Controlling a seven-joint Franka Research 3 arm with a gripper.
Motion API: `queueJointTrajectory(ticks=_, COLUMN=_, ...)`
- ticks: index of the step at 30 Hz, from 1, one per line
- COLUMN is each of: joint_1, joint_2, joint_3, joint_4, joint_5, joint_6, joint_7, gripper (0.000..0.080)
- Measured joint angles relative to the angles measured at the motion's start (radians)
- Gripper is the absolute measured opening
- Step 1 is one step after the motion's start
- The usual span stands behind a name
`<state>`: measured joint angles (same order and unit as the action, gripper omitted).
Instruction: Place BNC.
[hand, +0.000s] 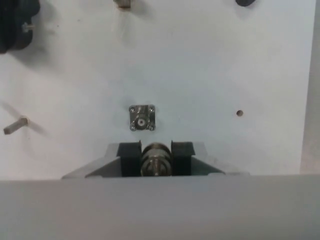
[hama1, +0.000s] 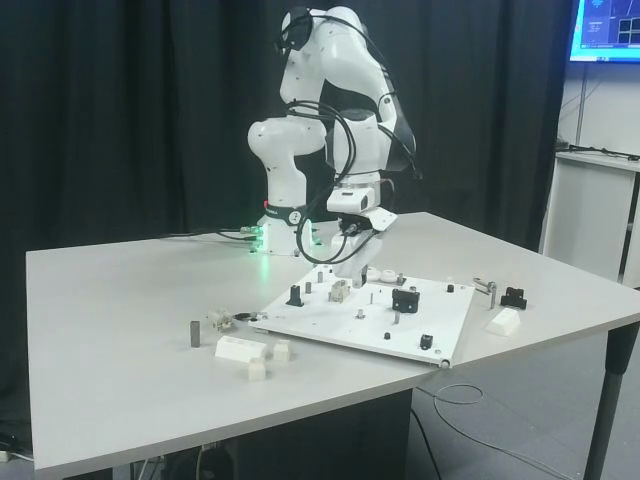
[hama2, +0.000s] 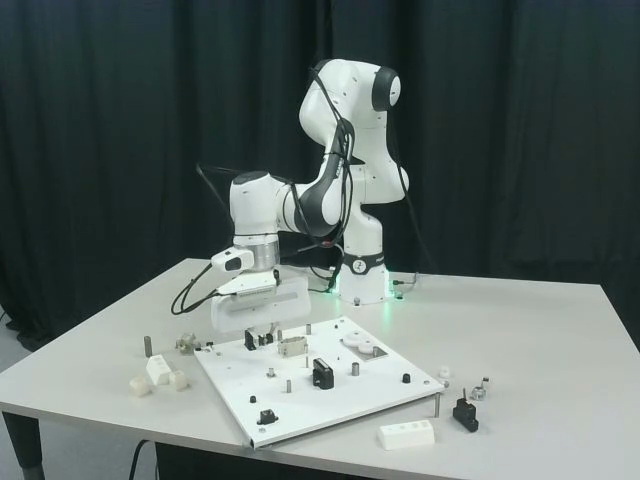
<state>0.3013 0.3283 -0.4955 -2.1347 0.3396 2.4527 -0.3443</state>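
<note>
Clamped between the black fingers of the gripper (hand: 156, 159), the grey metal BNC plug (hand: 156, 161) hangs just short of the square-flanged metal socket (hand: 142, 118) mid-way across the white board (hand: 210, 75), where slight misalignment could jam it against the flange.

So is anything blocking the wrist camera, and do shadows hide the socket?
Wrist view: a grey out-of-focus band covers the lower picture; the gripper holds the BNC plug just above it, and the socket sits evenly lit on the white board. Room views: the black curtain stays dark, the board well lit.
</note>
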Motion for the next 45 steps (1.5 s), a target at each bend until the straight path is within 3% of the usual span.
queueJointTrajectory(ticks=17, joint_1=0.004, joint_2=0.0, joint_3=0.0, joint_4=0.013, joint_5=-0.002, joint_6=0.015, joint_7=0.002, gripper=0.0121)
queueJointTrajectory(ticks=33, joint_1=0.082, joint_2=0.005, joint_3=0.003, joint_4=0.045, joint_5=-0.005, joint_6=0.015, joint_7=0.164, gripper=0.0121)
queueJointTrajectory(ticks=39, joint_1=0.137, joint_2=0.025, joint_3=0.005, joint_4=0.076, joint_5=-0.014, joint_6=0.015, joint_7=0.248, gripper=0.0121)
queueJointTrajectory(ticks=45, joint_1=0.187, joint_2=0.075, joint_3=0.006, joint_4=0.132, joint_5=-0.017, joint_6=0.014, joint_7=0.342, gripper=0.0121)
